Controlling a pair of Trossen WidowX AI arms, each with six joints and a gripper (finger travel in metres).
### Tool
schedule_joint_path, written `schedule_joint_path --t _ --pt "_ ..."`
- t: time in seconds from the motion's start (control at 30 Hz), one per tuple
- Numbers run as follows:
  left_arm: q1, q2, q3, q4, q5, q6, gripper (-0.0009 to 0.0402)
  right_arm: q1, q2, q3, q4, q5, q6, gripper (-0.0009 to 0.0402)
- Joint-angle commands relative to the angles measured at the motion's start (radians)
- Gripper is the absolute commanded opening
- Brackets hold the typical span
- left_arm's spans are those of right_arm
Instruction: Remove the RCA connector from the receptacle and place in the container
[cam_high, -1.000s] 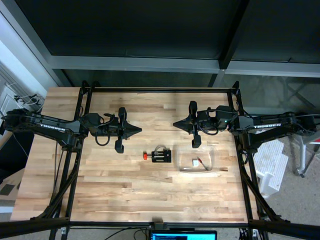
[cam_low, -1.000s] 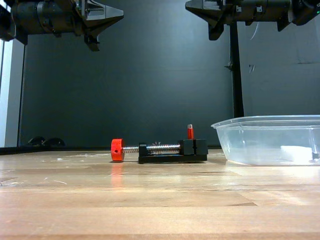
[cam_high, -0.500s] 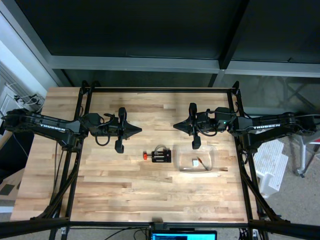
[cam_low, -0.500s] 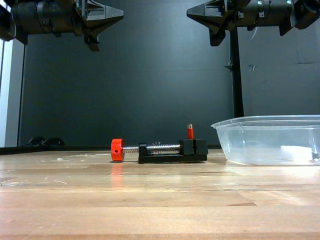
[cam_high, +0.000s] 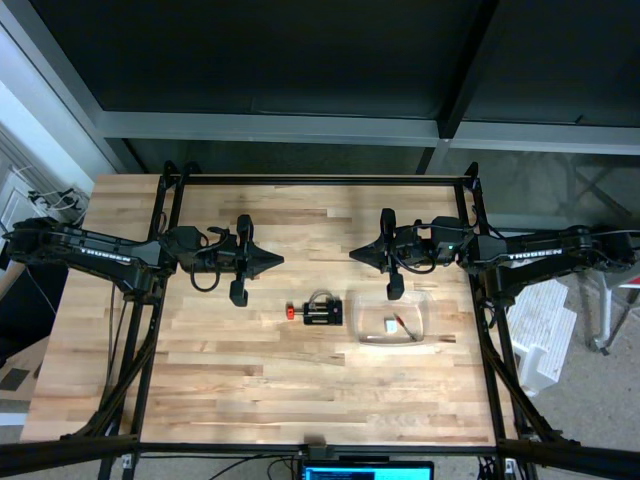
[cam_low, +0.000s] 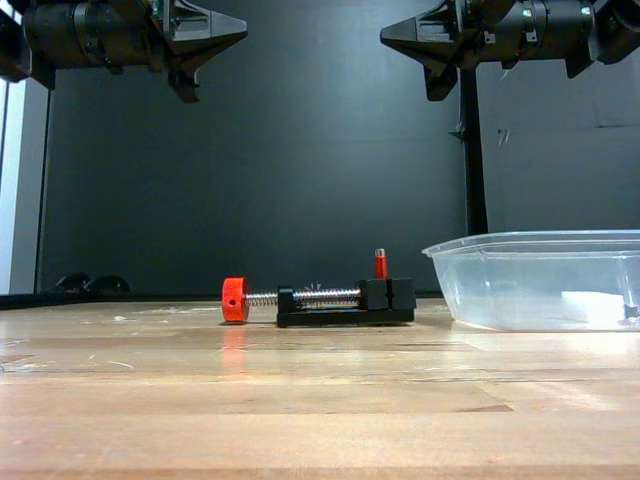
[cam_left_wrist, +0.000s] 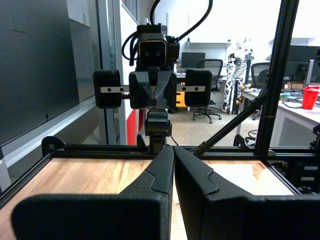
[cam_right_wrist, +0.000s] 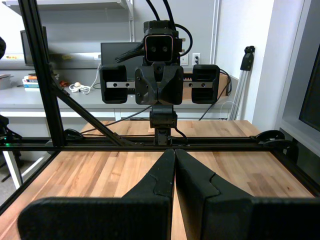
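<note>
My left pincer (cam_high: 278, 261) hangs high over the table (cam_high: 250, 390), left of the things on it and pointing inward. Its fingers (cam_left_wrist: 161, 170) are pressed together along their length and grip nothing. My right pincer (cam_high: 354, 253) hangs about as high opposite it, tip facing tip and well apart, up beyond the far side of the container (cam_low: 530, 240). Its fingers (cam_right_wrist: 161, 172) are likewise closed tight on nothing.

Below and between the two tips, the receptacle (cam_high: 322, 313) lies flat on the wood. Its red knob (cam_high: 291, 312) points toward my left side, and its pale wire loop (cam_high: 320, 297) is on the far side. In the low view, a short red post (cam_low: 380, 263) stands upright on the end of the block nearest the container.

The container sits just beside the receptacle, on my right, not touching it. The RCA connector (cam_high: 402, 326) lies on the container's floor, a slim reddish sliver just beside a small white cube (cam_high: 389, 324). Neither pincer is near it.
</note>
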Motion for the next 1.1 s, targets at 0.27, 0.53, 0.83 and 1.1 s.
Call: schedule_joint_path --t 0.27,0.53,0.83,1.1 --pt "0.0 0.0 0.0 0.0 0.0 0.0 0.0 0.0 0.0 0.002 0.008 0.008 0.001 0.0" --pt "0.0 0.0 0.0 0.0 0.0 0.0 0.0 0.0 0.001 0.002 0.017 0.008 -0.003 0.0" --pt "0.0 0.0 0.0 0.0 0.0 0.0 0.0 0.0 0.001 0.002 0.013 0.008 -0.002 0.0" --pt "0.0 0.0 0.0 0.0 0.0 0.0 0.0 0.0 0.001 0.002 0.012 0.008 -0.002 0.0"
